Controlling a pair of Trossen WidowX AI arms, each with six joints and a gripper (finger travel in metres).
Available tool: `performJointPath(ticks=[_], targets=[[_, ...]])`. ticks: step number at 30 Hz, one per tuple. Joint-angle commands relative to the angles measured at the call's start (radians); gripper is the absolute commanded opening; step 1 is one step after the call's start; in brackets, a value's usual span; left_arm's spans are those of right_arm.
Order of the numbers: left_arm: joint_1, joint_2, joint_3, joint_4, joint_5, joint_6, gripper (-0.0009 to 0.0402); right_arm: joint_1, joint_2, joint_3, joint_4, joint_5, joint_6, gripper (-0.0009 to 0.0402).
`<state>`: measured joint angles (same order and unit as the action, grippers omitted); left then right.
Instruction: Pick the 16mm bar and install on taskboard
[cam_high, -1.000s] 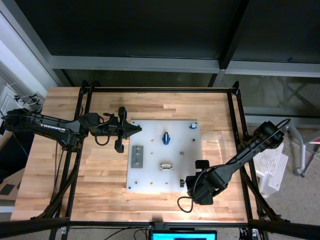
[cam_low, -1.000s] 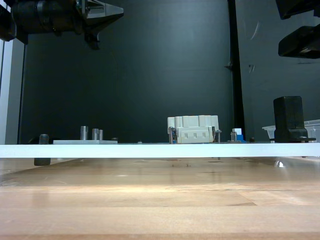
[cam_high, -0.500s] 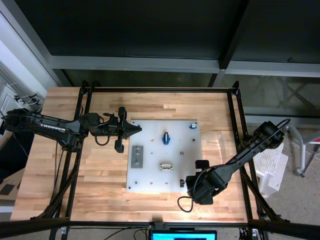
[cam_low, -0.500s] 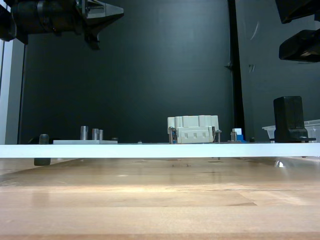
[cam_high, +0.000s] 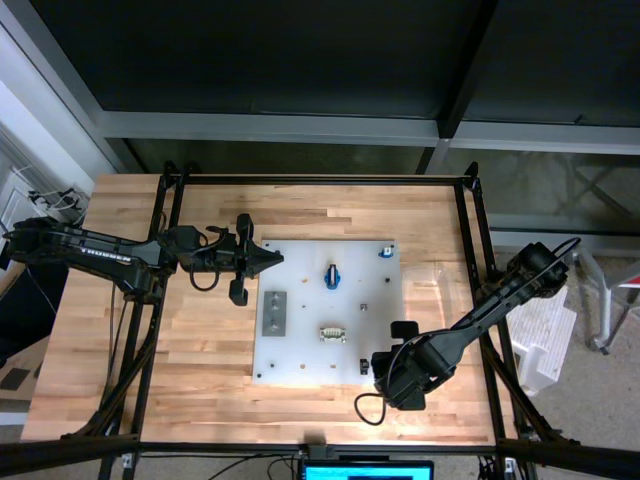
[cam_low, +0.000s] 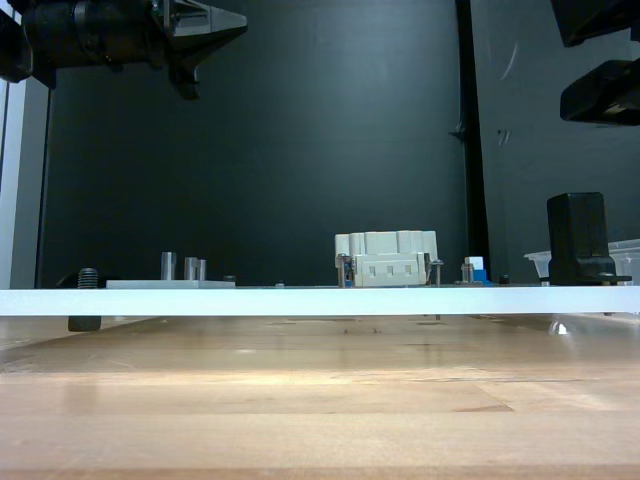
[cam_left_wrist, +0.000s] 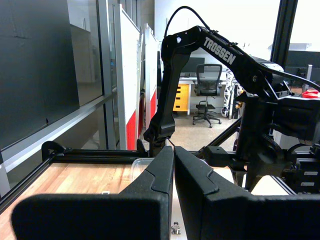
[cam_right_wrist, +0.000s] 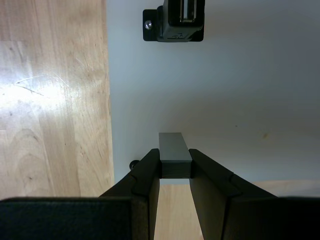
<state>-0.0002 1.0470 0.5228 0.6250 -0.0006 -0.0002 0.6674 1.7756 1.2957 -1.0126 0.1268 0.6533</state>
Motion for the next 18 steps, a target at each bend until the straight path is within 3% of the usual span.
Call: performJointPath(ticks=[1,18], targets=[[0.0,0.0,0.0,0.0,0.0,0.0,0.0,0.0,0.0,-0.003,0.006,0.003,0.005,0.0004],[0.0,0.0,0.0,0.0,0.0,0.0,0.0,0.0,0.0,-0.071,0.092,0.003,0.003,0.0008]])
